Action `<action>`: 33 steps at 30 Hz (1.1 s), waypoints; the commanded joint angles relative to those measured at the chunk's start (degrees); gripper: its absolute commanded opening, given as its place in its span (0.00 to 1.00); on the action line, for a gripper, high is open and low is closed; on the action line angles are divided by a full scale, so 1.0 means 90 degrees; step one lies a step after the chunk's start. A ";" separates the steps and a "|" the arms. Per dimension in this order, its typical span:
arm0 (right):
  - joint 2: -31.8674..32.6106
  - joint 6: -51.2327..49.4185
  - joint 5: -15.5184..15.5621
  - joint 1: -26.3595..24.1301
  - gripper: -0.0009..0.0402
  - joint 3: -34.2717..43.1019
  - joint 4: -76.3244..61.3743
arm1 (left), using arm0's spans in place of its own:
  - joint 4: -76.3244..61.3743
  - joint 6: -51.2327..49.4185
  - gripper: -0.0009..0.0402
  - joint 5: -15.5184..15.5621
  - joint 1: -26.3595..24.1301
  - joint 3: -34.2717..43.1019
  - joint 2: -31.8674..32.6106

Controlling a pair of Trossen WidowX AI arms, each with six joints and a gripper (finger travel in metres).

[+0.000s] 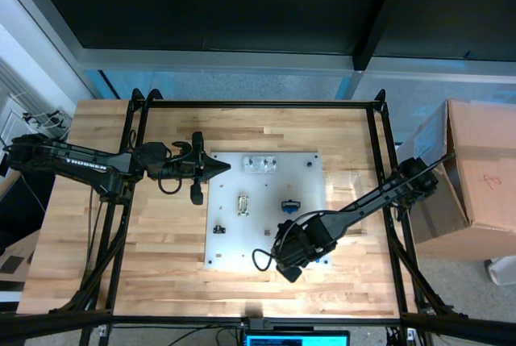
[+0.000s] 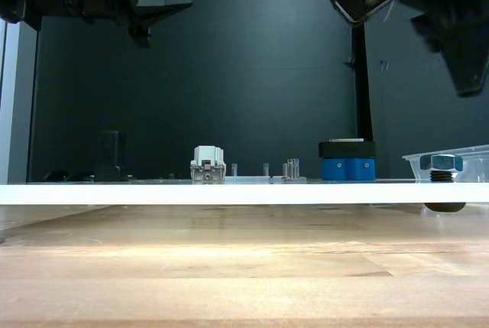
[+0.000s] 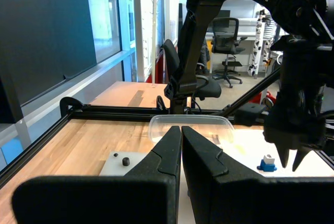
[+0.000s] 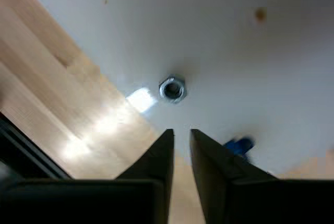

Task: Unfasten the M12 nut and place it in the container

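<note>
Near the board's near right edge the nut sits on its stud. In the low view it rides at the top of the stud with black ribs bare beneath it, so it is on but not run down. Its bore stands upright.

The right gripper hangs above it, pointing down at the board. Its fingers are parted by only a narrow gap and grasp nothing. In the right wrist view the nut lies free of them, just ahead of the fingertips and nearly in line with the gap. A grip on it would, I judge, call for a short drop along that upright axis, with the fingers wider than the nut's flats.

The clear tray stands behind the stud in the low view and does not show the nut resting in it. In the high view the right gripper covers the stud.

The left gripper is clenched on nothing and hovers over the board's far left edge, well apart from the nut. The right arm is far the nearer one.
</note>
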State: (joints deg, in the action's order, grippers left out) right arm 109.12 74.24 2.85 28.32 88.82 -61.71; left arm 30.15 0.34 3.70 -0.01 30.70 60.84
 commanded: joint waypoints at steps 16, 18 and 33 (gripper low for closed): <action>0.0296 0.1064 -0.0308 -0.0024 0.57 -0.0114 0.0454 | -0.0007 0.0002 0.02 -0.0002 0.0000 0.0000 0.0002; 0.0406 0.1197 -0.0291 -0.0029 0.58 -0.0114 0.0612 | -0.0005 0.0002 0.02 0.0000 0.0000 0.0000 0.0002; 0.0644 0.1443 -0.0197 -0.0061 0.41 -0.0185 0.0799 | -0.0010 0.0002 0.02 -0.0002 0.0000 0.0000 0.0002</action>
State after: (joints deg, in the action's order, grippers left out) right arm 114.91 87.13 1.15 27.81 87.42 -54.54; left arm 30.06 0.34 3.70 -0.01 30.70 60.84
